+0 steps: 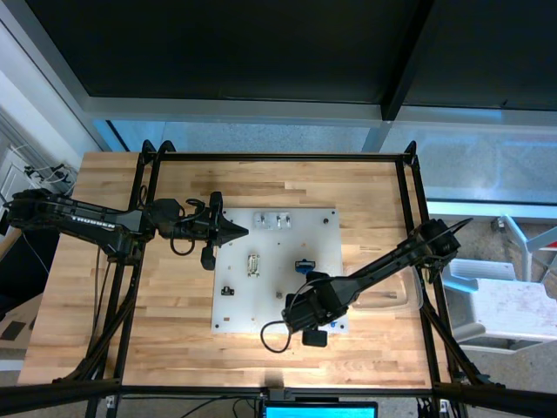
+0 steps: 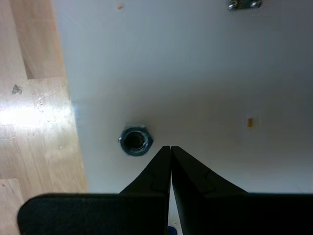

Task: Pick the M12 fastener and fasten on the M12 threads

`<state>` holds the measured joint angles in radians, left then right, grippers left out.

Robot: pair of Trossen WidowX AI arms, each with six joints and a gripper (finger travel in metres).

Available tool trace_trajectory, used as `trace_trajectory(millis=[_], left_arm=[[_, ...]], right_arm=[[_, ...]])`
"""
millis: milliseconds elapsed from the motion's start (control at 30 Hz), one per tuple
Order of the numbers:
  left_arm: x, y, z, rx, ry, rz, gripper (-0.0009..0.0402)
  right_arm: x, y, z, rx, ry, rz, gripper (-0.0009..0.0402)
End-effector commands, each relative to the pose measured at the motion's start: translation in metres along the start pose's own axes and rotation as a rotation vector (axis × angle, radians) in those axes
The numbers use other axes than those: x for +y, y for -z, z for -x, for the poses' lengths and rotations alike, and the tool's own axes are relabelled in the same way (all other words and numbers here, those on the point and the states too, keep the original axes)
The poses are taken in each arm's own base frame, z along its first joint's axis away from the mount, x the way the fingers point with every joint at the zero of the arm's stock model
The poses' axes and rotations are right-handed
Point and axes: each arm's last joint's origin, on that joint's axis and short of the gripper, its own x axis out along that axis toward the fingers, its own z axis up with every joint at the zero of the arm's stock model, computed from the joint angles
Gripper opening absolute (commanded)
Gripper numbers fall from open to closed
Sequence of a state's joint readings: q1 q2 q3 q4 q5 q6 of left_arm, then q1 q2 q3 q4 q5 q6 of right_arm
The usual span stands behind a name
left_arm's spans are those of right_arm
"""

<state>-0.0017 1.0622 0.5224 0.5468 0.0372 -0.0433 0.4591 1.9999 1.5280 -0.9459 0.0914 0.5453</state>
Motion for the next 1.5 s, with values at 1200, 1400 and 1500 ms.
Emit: trace_trajectory(millis=[1200,1400,1500], left_arm=[[0.0,0.0,0.0,-0.001,0.0,0.0,0.0],[0.0,0.0,0.0,-0.001,0.0,0.0,0.0],[0.0,0.0,0.0,-0.001,0.0,0.0,0.0]], right_arm=[[-0.002,0.0,0.001,-0.021,0.006,-0.049,0.0],[-0.002,0.0,-0.001,-0.019,0.004,-0.049,0.0],[-0.002,0.001,-0.002,-0.019,0.004,-0.049,0.0]])
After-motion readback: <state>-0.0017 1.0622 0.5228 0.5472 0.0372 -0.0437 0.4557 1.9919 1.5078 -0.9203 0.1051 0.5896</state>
